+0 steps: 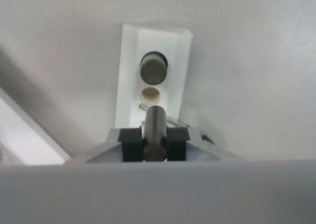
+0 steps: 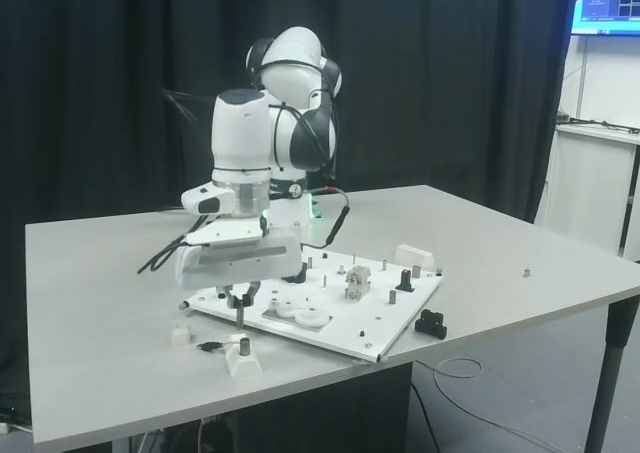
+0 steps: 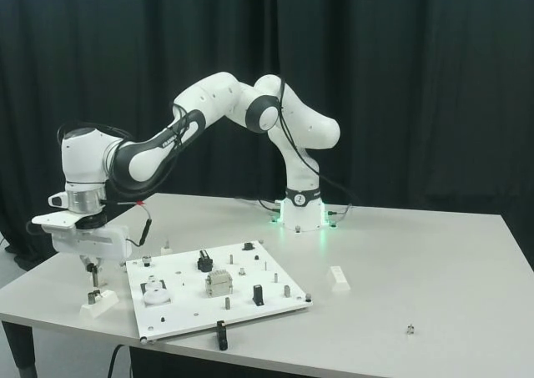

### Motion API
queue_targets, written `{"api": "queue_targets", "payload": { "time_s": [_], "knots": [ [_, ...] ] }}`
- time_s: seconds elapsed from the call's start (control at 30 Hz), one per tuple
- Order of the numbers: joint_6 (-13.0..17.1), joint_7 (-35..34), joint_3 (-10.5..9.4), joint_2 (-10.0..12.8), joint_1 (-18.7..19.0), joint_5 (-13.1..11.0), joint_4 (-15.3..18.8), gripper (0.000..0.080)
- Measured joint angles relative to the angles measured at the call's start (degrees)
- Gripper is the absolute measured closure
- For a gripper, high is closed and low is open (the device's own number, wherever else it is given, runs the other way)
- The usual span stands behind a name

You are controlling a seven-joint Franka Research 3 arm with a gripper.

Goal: Insert round peg 3.

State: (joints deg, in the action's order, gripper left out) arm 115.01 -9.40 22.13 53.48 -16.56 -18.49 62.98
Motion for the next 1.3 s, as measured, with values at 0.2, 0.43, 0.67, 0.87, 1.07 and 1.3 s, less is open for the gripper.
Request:
{"api": "queue_targets", "payload": {
  "time_s": [0.2, 0.43, 0.67, 0.87, 1.07, 1.3],
  "knots": [
    [-1.90, -0.39, 1.18, -0.02, 0.65, 0.00, -1.19, 0.0703],
    [-2.78, -0.51, 1.83, -0.02, 1.10, 0.00, -1.73, 0.0703],
    [-2.85, -0.82, 2.00, -0.02, 1.37, 0.00, -1.75, 0.0703],
    [-2.85, -1.70, 2.24, -0.02, 1.76, 0.00, -1.75, 0.0703],
    [-2.83, -2.18, 2.52, -0.02, 2.18, 0.00, -1.75, 0.0703],
    [-2.76, -2.91, 2.55, -0.02, 2.37, 0.00, -1.76, 0.0703]
  ]
}}
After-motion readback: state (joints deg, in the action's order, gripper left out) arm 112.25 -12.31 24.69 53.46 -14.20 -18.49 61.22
